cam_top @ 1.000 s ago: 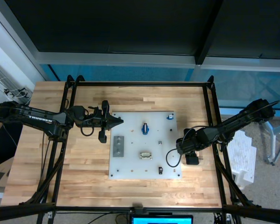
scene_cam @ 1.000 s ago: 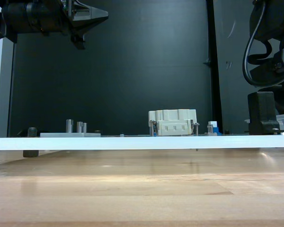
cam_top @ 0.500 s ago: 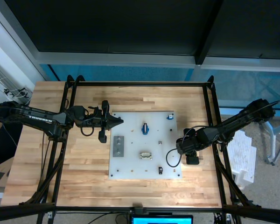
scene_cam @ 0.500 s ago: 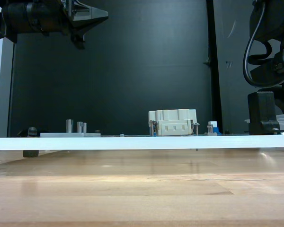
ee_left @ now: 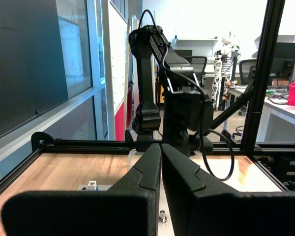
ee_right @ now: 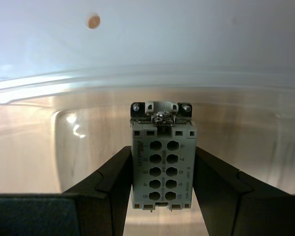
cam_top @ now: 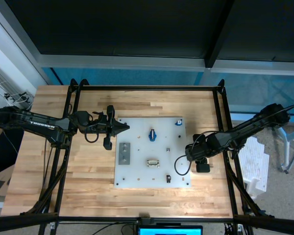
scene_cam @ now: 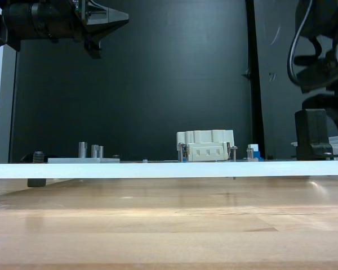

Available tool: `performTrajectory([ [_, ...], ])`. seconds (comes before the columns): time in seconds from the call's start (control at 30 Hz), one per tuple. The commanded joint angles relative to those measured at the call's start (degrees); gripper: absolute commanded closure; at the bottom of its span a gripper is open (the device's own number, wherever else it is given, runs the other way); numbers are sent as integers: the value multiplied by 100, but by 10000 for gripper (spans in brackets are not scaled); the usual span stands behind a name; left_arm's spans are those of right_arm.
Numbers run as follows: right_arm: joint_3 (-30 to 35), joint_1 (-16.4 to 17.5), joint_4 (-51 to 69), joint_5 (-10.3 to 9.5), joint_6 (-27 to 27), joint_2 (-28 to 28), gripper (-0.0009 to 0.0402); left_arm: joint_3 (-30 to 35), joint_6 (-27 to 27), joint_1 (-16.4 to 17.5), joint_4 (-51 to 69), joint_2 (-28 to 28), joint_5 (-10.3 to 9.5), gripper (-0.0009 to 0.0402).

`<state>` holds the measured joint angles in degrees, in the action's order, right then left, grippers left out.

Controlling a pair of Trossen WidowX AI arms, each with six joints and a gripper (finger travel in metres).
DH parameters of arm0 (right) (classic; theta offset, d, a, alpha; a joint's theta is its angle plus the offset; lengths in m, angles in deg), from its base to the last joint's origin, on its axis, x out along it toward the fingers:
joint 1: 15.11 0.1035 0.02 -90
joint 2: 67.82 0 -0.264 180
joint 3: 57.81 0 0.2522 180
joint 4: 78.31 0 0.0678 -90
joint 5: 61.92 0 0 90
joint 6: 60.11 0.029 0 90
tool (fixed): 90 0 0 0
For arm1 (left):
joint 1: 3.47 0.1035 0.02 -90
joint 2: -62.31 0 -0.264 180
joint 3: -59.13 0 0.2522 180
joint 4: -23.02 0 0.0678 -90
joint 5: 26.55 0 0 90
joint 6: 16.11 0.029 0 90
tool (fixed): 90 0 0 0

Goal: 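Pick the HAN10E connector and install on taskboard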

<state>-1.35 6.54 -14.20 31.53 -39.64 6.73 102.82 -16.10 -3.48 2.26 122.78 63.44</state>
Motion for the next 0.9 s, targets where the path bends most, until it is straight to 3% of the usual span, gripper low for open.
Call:
performTrajectory([
  [0.03,284,-2,420,-9,4,-103,357,2,0,2,0,0,0,392],
  [0.5,1445,-2,1768,-26,4,-295,358,2,0,0,0,0,0,392],
  [0.9,1683,-4,1764,-50,28,-212,358,2,0,0,0,0,0,392],
])
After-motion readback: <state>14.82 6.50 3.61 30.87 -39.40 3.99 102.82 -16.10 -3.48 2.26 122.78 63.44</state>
